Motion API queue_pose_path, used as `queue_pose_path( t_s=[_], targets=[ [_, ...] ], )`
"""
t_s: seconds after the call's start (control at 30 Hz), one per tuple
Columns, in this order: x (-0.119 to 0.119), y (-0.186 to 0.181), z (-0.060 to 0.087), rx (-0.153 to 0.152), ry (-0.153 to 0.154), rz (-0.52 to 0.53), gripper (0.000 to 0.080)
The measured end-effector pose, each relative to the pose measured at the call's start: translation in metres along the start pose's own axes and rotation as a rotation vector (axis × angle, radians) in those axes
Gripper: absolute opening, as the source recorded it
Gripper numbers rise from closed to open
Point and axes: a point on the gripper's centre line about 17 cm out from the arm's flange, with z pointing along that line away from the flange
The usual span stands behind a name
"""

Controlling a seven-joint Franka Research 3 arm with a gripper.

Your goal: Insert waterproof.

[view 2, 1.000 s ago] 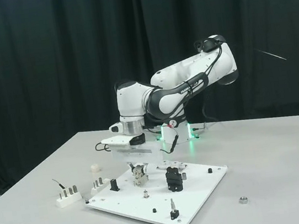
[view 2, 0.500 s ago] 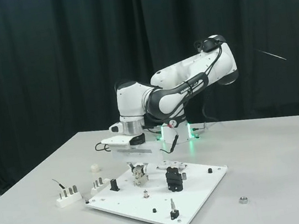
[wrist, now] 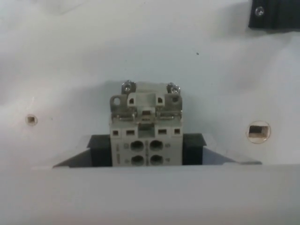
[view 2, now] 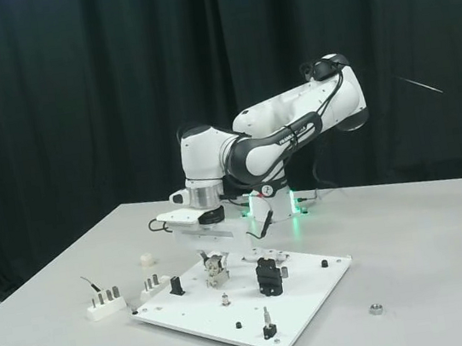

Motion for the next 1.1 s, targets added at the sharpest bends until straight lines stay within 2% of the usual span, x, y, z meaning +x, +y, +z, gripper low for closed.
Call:
queue_pose_path(
  t_s=[0.63,1.1],
  targets=[
    [-0.0006,0.0008,0.0007,-0.001,-0.001,0.097,0.031],
    [-0.0007,0.0007,0.0036,-0.006,-0.001,0.093,0.031]
  ],
)
